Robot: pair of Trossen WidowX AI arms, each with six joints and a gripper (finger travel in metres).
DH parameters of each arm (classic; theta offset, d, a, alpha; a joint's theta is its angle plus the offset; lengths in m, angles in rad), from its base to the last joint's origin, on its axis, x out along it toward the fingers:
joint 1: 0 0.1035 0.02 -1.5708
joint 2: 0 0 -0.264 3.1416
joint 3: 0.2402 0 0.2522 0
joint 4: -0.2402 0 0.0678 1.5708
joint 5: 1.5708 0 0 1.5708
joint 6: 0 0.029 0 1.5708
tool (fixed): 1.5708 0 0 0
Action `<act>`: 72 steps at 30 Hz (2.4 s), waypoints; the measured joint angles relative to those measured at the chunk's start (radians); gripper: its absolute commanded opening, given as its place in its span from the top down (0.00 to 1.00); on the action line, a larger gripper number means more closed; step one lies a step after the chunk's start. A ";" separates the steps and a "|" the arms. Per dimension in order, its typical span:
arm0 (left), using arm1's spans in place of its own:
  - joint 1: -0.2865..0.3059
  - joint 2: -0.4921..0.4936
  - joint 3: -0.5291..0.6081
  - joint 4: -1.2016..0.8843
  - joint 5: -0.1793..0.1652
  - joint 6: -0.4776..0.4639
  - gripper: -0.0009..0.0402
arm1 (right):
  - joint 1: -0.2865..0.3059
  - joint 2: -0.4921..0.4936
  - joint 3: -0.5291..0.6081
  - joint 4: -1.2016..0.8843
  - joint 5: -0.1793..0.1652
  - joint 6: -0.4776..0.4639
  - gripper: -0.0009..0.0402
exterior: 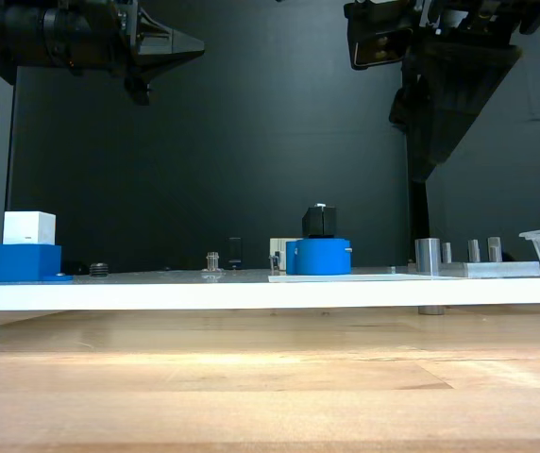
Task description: Remove the 16mm cylinder and place in the container
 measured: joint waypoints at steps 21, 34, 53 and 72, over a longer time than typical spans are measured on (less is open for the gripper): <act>0.000 0.000 0.000 0.000 0.000 0.000 0.98 | 0.014 0.100 -0.016 0.080 -0.005 0.008 0.45; 0.000 0.000 0.000 0.000 0.000 0.000 0.98 | 0.023 0.145 -0.016 0.100 -0.012 0.008 0.56; 0.000 0.000 0.000 0.000 0.000 0.000 0.98 | 0.033 0.151 -0.021 0.100 -0.012 0.008 0.83; 0.000 0.000 0.000 0.000 0.000 0.000 0.98 | 0.039 0.151 -0.051 0.103 -0.038 0.007 0.98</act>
